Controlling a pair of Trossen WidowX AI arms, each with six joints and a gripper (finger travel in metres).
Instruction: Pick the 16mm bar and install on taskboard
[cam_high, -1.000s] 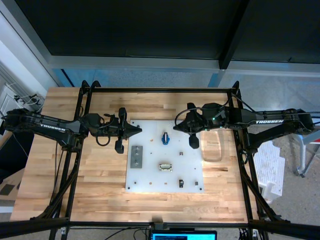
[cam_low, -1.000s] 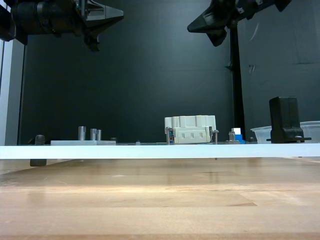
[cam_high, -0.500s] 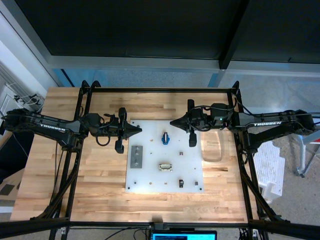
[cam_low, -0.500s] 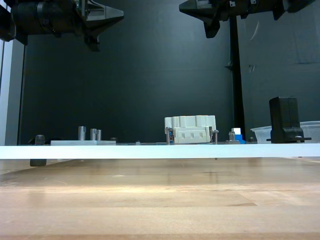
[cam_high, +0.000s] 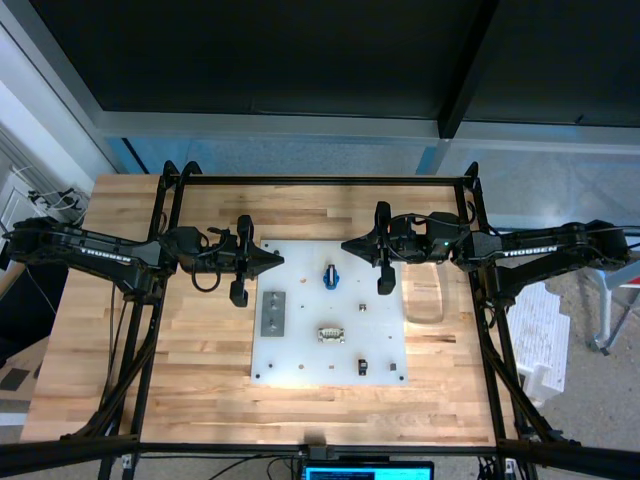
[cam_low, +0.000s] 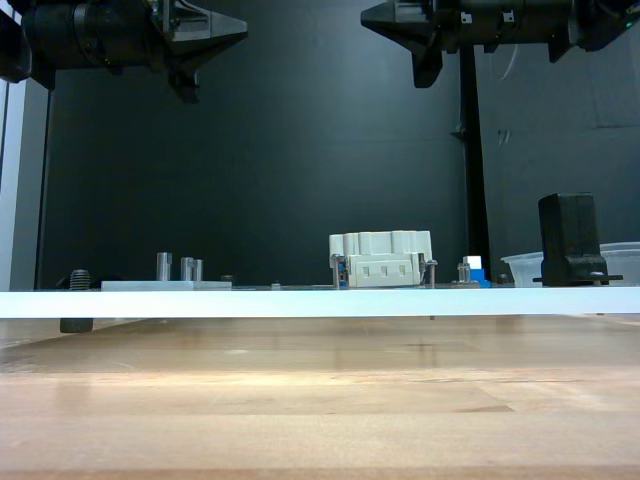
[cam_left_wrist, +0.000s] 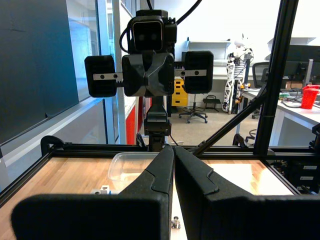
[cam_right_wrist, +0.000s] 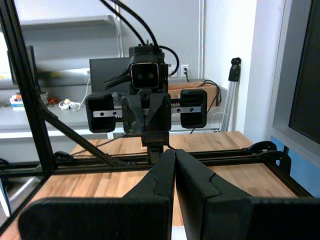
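**Both pincers shut and high above the board**

High view: I see the left pincer (cam_high: 277, 257) hanging over the left edge of the taskboard (cam_high: 300, 345), pointing inward. The right pincer (cam_high: 346, 246) points back at it from above the board's far side, near the blue part (cam_high: 331, 275). The white board lies on the wooden surface (cam_high: 190, 350), carrying the grey block (cam_high: 272, 312), the beige connector (cam_high: 331, 334) and a small black component (cam_high: 363, 366). A clear tray (cam_high: 425, 292) sits just beside the board's right edge. I cannot pick out the 16mm bar for sure from here.

Low view: both pincers (cam_low: 240, 38) (cam_low: 366, 15) are up at the top, well apart from the board's edge (cam_low: 300, 302) below. Short metal pegs stand on the grey block (cam_low: 165, 285), with the connector (cam_low: 382, 258) further right and the black component (cam_low: 570, 240) in front of the tray (cam_low: 520, 265).

Left wrist view: the left pincer's fingers (cam_left_wrist: 160, 170) are pressed together with nothing between them. The right arm faces me head-on, and the tray (cam_left_wrist: 127, 162) shows beyond the fingers.

Right wrist view: the right pincer's fingers (cam_right_wrist: 162, 172) are likewise closed on each other, holding nothing. The left arm faces me across the frame.
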